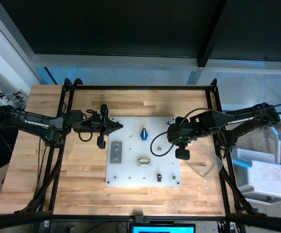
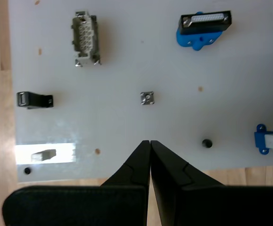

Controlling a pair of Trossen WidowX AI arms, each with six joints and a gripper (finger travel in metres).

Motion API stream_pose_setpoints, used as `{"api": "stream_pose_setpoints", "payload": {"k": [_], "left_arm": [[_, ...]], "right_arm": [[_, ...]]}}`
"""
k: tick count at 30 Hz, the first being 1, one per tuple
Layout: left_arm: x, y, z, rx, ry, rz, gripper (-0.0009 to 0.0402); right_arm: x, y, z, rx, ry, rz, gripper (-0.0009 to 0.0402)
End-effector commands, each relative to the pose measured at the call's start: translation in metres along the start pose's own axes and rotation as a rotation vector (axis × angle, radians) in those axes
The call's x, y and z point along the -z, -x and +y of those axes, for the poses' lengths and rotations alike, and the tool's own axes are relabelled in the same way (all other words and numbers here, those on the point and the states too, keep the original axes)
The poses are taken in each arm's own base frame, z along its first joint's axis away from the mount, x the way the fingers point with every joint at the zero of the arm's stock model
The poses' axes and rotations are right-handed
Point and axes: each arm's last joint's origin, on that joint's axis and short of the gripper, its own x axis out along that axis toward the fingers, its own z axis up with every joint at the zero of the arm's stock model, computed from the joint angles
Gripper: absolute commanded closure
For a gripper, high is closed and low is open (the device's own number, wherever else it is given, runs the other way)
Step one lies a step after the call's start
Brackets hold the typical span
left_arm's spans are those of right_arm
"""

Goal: Pick the 16mm bar from the taskboard and place it in the container

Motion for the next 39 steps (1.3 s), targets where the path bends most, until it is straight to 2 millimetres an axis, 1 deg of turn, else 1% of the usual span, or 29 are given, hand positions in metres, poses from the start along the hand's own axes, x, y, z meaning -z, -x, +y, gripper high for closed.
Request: {"api": "stream_pose_setpoints", "payload": {"k": [1,7,11,16,19,28,31,34,39], "left_arm": [[0.000,0.000,0.000,0.000,0.000,0.000,0.0393],[0.000,0.000,0.000,0.000,0.000,0.000,0.0393],[0.000,0.000,0.000,0.000,0.000,0.000,0.0393],[0.000,0.000,0.000,0.000,0.000,0.000,0.0393],[0.000,0.000,0.000,0.000,0.000,0.000,0.0393],[0.000,0.000,0.000,0.000,0.000,0.000,0.0393],[0.000,0.000,0.000,0.000,0.000,0.000,0.0393],[0.000,0.000,0.000,0.000,0.000,0.000,0.0393],[0.000,0.000,0.000,0.000,0.000,0.000,0.0393]], "right_arm": [[-0.001,0.001,0.009,-0.006,0.012,0.026,0.0392],[0.001,-0.003,0.024,0.004,0.007,0.119,0.0375],[0.000,-0.001,0.034,-0.002,0.011,0.134,0.0355],[0.001,-0.005,0.046,-0.010,0.033,0.153,0.0329],[0.004,-0.006,0.054,-0.024,0.055,0.163,0.0299],[0.008,-0.019,0.073,-0.016,0.048,0.208,0.0180],[0.009,-0.022,0.078,-0.017,0.055,0.215,0.0152],[0.010,-0.026,0.083,-0.019,0.065,0.219,0.0138],[0.010,-0.034,0.092,-0.028,0.074,0.215,0.0139]]}}
